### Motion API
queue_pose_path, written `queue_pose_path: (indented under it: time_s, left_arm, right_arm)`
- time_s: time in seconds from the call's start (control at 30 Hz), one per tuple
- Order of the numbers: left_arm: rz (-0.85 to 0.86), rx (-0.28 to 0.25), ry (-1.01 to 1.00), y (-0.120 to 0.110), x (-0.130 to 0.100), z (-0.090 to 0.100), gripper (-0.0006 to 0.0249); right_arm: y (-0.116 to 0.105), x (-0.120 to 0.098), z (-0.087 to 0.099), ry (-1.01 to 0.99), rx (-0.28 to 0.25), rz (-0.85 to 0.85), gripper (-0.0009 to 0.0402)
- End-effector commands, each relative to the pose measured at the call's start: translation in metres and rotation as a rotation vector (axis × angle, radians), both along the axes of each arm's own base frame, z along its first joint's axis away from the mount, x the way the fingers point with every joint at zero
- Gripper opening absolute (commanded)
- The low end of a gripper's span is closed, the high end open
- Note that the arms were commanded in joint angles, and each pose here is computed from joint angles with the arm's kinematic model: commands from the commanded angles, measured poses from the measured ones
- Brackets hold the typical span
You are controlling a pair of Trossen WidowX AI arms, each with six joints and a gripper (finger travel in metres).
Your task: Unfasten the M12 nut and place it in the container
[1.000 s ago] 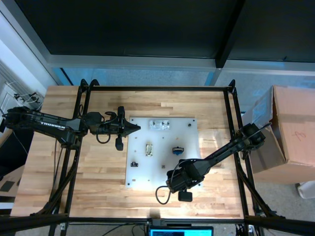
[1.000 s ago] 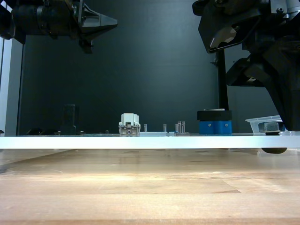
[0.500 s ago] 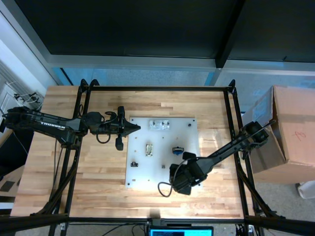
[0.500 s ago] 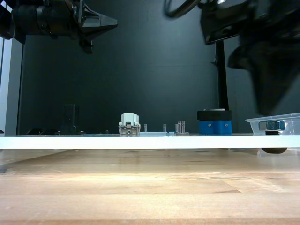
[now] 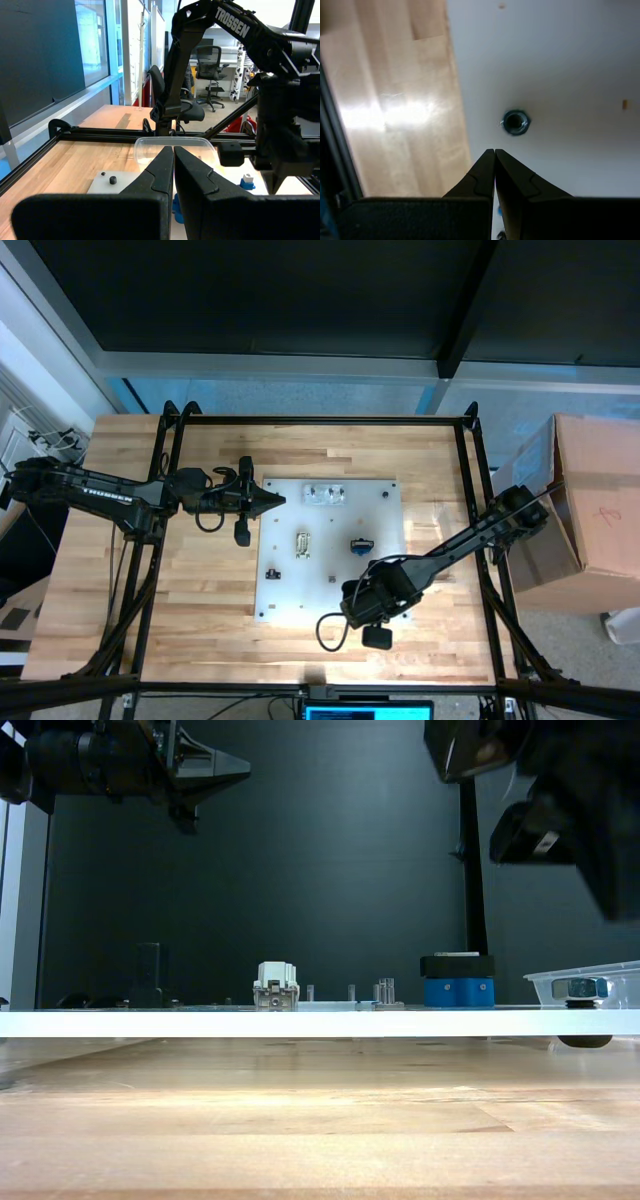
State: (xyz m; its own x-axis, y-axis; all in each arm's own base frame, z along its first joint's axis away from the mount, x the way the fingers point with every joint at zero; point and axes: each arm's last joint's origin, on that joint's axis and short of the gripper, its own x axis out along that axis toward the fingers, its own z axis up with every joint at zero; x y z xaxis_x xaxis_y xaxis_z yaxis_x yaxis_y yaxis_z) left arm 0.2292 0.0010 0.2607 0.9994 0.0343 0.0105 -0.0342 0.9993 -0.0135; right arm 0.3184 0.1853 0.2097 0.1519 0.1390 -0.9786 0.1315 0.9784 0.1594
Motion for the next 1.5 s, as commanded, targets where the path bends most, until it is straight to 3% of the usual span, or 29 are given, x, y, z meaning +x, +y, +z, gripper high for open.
queue_pose_path:
  time_s: [0.03,0.37,0.53,0.63,1.0,1.07,1.13,1.2,1.33,1.5]
  left_arm:
    - [0.0,0.0,0.0,0.0,0.0,0.0,0.0]
    - [0.0,0.0,0.0,0.0,0.0,0.0,0.0]
    - [0.0,0.0,0.0,0.0,0.0,0.0,0.0]
    - [0.0,0.0,0.0,0.0,0.0,0.0,0.0]
    - [0.0,0.0,0.0,0.0,0.0,0.0,0.0]
    - [0.0,0.0,0.0,0.0,0.0,0.0,0.0]
    - [0.0,0.0,0.0,0.0,0.0,0.0,0.0]
    - [0.0,0.0,0.0,0.0,0.0,0.0,0.0]
    - [0.0,0.0,0.002,0.0,0.0,0.0,0.0]
    - [0.001,0.0,-0.001,0.0,0.0,0.0,0.0]
  right_arm:
    - [0.004,0.004,-0.012,0.007,-0.005,0.016,0.0]
    - [0.007,0.007,-0.028,0.014,-0.015,0.039,0.0]
    - [0.006,0.007,-0.03,0.015,-0.028,0.039,0.0]
    - [0.004,0.007,-0.03,-0.002,-0.065,0.028,0.0]
    - [0.003,0.006,-0.03,0.005,-0.073,0.028,0.0]
    - [0.0,0.005,-0.028,-0.003,-0.135,0.001,0.0]
    - [-0.007,0.001,-0.024,-0.027,-0.262,-0.095,0.0]
    - [-0.01,-0.001,-0.017,-0.045,-0.314,-0.112,0.0]
    - [-0.01,-0.003,-0.011,-0.051,-0.299,-0.12,0.0]
    - [-0.008,-0.004,-0.01,0.0,-0.2,-0.107,0.0]
